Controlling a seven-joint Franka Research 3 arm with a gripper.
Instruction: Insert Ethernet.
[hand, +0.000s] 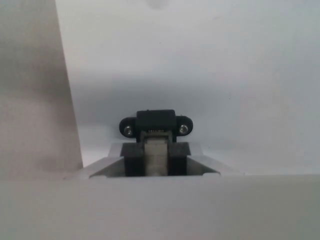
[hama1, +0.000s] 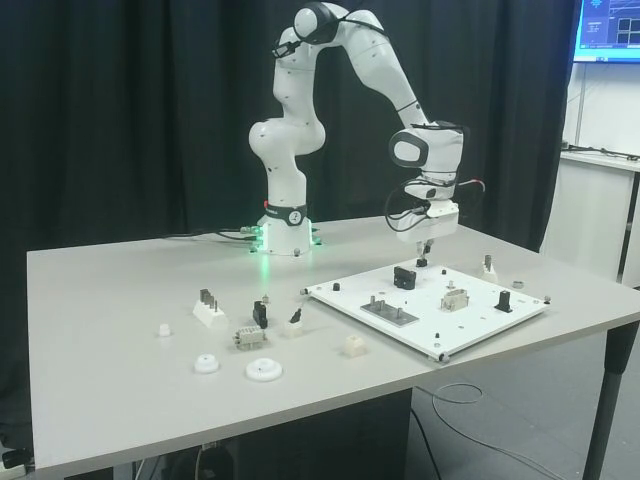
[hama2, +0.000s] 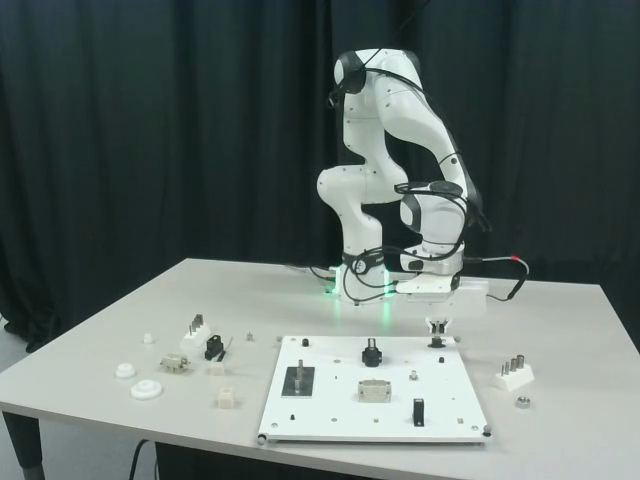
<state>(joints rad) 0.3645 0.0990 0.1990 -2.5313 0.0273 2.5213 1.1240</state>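
Hanging over the far edge of the white board (hama1: 470, 330), our arm (hama1: 360, 60) holds the end effector (hama1: 425, 246) just above the black socket (hand: 155, 122). In the wrist view we see its two black fingers (hand: 131, 159) closed on a pale plug (hand: 155, 152), with the socket's opening facing the plug's tip and a screw on each side of it.

We judge the step in hand to be the final approach: the plug is lined up but not yet seated. The next move likely calls for a slow, straight push along the socket's axis, keeping the plug square so its tip does not catch on the rim.

From the second room view, with the board as the dial's centre, the socket (hama2: 438, 342) sits near 1 o'clock, a black knob (hama2: 371, 353) toward 12, and a metal block (hama2: 374, 390) near the centre.

The grey bench (hama1: 110, 290) carries the board and, toward 9 o'clock, loose parts, among them a white gear (hama2: 146, 389). Black curtains (hama2: 150, 120) close off the room behind.
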